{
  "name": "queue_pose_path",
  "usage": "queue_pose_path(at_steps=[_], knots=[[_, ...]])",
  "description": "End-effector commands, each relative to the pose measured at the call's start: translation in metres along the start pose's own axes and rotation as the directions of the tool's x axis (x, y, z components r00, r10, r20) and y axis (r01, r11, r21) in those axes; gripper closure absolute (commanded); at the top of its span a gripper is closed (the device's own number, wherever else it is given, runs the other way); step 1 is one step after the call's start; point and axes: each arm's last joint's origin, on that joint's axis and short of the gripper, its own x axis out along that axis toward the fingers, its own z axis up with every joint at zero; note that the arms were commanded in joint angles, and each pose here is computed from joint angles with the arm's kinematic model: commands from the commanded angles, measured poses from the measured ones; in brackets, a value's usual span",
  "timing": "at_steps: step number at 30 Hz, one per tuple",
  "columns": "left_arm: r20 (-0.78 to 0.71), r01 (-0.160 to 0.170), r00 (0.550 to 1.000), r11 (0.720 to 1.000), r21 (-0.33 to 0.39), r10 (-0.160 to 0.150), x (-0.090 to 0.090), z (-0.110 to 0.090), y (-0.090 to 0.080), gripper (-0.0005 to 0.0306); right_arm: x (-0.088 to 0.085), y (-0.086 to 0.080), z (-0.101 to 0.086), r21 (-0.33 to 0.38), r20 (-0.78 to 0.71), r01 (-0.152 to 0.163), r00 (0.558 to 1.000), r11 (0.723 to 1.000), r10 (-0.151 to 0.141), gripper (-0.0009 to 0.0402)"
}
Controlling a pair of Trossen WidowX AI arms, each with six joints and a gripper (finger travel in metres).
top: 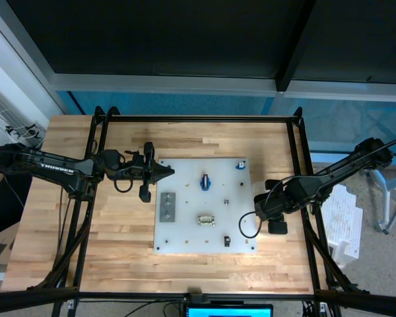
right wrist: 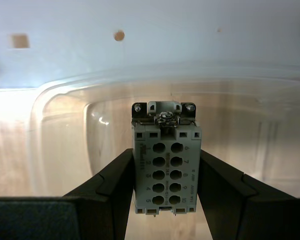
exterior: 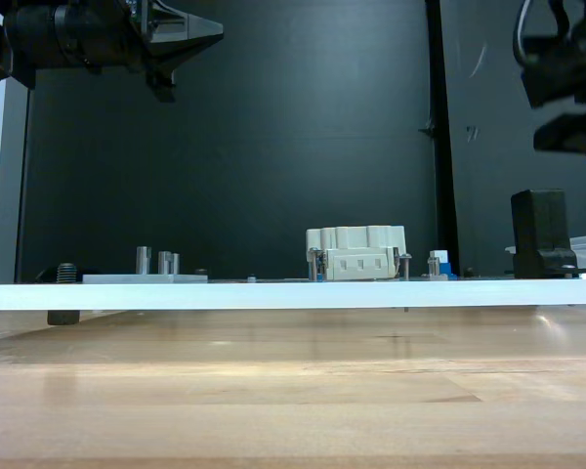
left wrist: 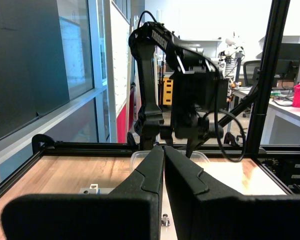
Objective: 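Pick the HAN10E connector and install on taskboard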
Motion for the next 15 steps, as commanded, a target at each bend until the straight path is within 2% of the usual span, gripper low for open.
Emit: queue_pose_path(at_steps=[1,5,15], knots=[[0.0,0.0,1.0,1.0,0.0,0.0,0.0001,0.0,0.0,0.03,-0.0144,0.0005,0.0033,0.0,0.008,-0.004,1.0,1.0,0.004,0.032],[0.0,0.0,1.0,1.0,0.0,0.0,0.0001,0.0,0.0,0.03,-0.0228,0.0004,0.0048,0.0,0.007,-0.003,1.0,1.0,0.003,0.032],[0.0,0.0,1.0,1.0,0.0,0.0,0.0001,0.0,0.0,0.03,-0.0233,0.0005,0.0052,0.003,0.009,-0.006,1.0,1.0,0.006,0.032]])
